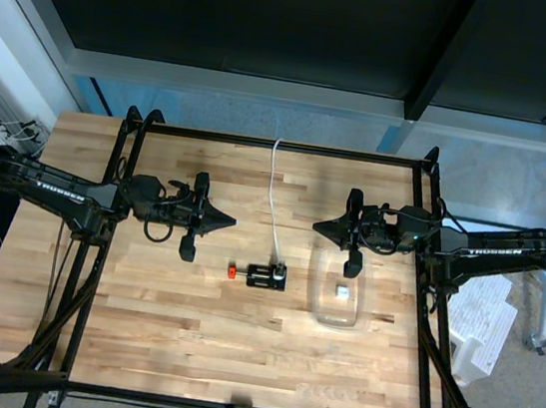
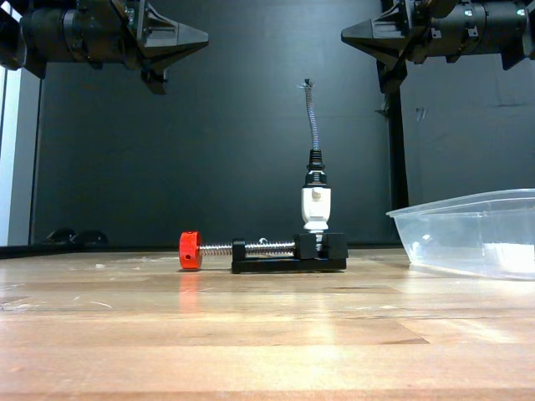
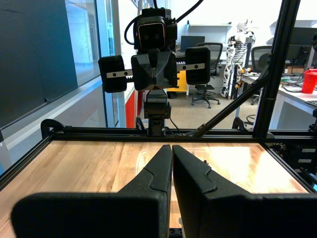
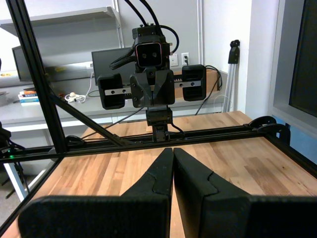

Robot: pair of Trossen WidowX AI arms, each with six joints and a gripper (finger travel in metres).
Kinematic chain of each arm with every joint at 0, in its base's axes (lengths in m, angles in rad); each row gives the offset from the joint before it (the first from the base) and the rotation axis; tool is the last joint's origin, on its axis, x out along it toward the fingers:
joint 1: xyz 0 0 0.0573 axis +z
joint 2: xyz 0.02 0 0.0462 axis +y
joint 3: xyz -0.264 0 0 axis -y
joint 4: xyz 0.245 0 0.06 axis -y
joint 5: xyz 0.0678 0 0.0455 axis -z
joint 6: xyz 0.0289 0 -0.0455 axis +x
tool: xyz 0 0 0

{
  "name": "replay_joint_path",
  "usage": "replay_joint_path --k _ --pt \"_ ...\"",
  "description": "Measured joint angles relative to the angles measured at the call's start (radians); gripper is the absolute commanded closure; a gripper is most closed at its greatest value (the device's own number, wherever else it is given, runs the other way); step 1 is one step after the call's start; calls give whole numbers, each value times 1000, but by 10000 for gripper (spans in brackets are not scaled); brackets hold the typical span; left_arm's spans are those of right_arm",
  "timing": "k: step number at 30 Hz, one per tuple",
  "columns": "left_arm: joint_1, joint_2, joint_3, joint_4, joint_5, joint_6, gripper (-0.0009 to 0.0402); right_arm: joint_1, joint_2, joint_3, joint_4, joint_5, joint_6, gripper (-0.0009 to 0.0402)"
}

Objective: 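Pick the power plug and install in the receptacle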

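Pale wooden table inside a black frame, dark wall behind. Left gripper hangs high over the table's left half, fingers pressed together, pointing toward the centre. Right gripper mirrors it from the other side, fingers likewise together, holding nothing.

Below and slightly nearer than the two tips sits a black clamp with a red knob. It grips the white receptacle upright, and the white cable runs away across the table. Just right of the clamp lies a clear plastic tray holding a small white cube. The power plug cannot be made out in any view — probably in or near the tray.

Step in hand, as judged: finding and reaching for the plug. Done well, the right gripper would open before descending, then close squarely on the tiny body so it sits straight for insertion. Both arms stretch level inward from the table's edges, well above the surface.
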Motion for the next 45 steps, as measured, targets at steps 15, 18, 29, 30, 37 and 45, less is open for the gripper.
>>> replay_joint_path --k 15,18,29,30,37,45 --pt "0 0 0 0 0 0 393 0 0 19 -2 0 -2 393" --pt "0 0 0 0 0 0 393 0 0 19 -3 0 -2 393" --pt "0 0 0 0 0 0 393 0 5 11 -6 0 -3 393" --pt "0 0 0 0 0 0 393 0 5 8 -7 0 -3 393" --pt "0 0 0 0 0 0 393 0 5 3 -5 0 -1 393" --pt "0 0 0 0 0 0 393 1 5 0 25 -1 -3 393"
